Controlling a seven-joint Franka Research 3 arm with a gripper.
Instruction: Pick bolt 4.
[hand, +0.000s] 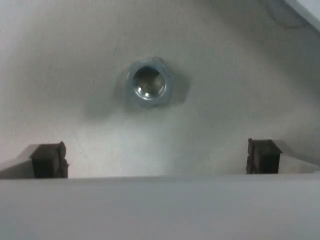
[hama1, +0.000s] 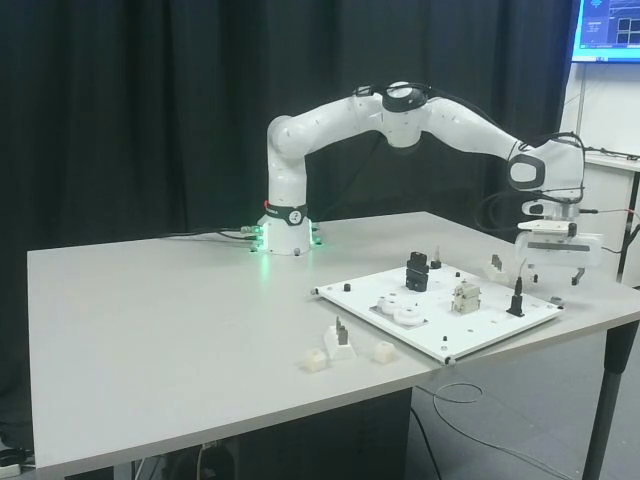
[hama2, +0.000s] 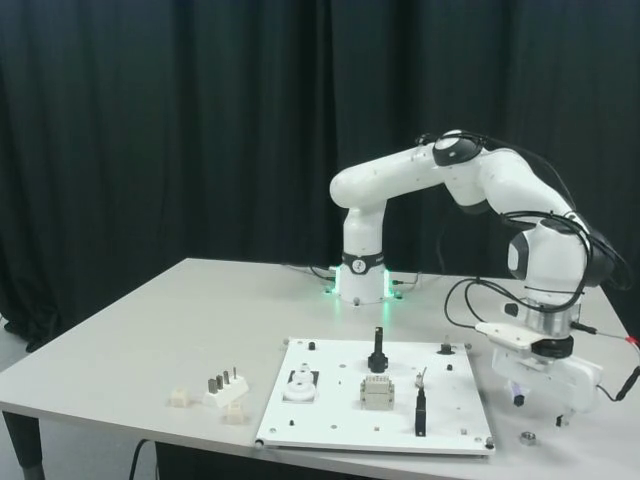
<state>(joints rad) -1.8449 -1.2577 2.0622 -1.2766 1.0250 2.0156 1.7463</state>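
Open tool (hand: 156, 157) fingers above hex nut (hand: 149, 82) on table (hand: 60, 75).

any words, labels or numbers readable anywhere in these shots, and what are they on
No text can be read in any view.
The screen at the top corner of the first room view shows marks too small to read.
The hex part under the gripper in the wrist view bears no visible marking.
The white board and the robot arm show no legible label.
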